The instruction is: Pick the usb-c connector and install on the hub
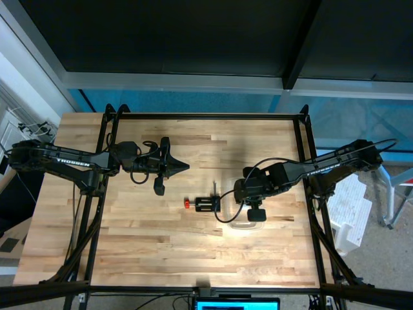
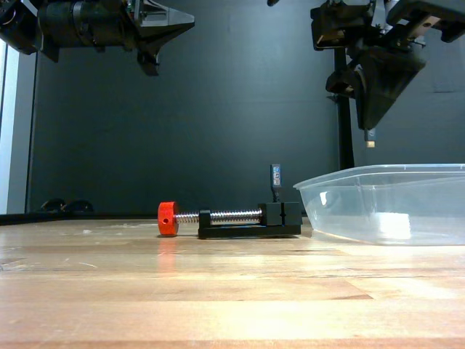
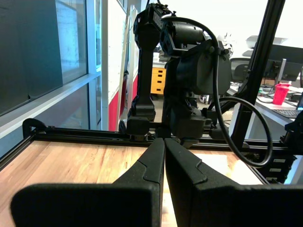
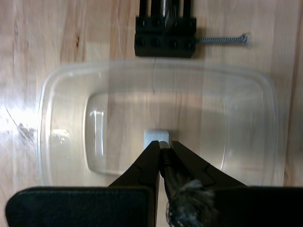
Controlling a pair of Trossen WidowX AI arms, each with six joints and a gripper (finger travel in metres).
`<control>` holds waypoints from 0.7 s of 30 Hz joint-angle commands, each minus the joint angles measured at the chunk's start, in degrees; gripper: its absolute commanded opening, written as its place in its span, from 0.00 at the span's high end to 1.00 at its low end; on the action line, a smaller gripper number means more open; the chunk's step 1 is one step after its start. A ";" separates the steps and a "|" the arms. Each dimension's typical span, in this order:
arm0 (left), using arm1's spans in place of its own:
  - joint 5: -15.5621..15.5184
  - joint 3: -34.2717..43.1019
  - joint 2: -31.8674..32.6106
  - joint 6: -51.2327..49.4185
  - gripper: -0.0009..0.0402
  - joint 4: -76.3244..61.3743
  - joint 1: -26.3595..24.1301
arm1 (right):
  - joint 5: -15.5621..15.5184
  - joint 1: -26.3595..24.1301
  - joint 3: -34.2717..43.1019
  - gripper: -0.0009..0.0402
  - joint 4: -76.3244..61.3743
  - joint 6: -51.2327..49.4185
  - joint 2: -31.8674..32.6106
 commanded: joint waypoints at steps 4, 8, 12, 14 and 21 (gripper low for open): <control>0.00 0.02 0.02 0.02 0.98 0.00 0.00 | 0.17 -1.20 4.68 0.98 0.57 -0.83 4.17; 0.00 0.02 0.02 0.02 0.98 0.02 0.02 | 0.13 -1.92 8.48 0.98 0.48 -0.83 7.74; 0.00 0.02 0.02 0.02 0.98 0.00 0.00 | 0.11 -2.40 11.41 0.98 0.59 -1.66 10.99; 0.00 0.02 0.02 0.02 0.98 0.02 0.00 | 0.15 -2.51 12.74 0.98 0.61 -1.66 12.37; 0.00 0.02 0.02 0.02 0.98 0.02 0.00 | 0.11 -3.02 16.85 0.98 0.55 -1.97 16.17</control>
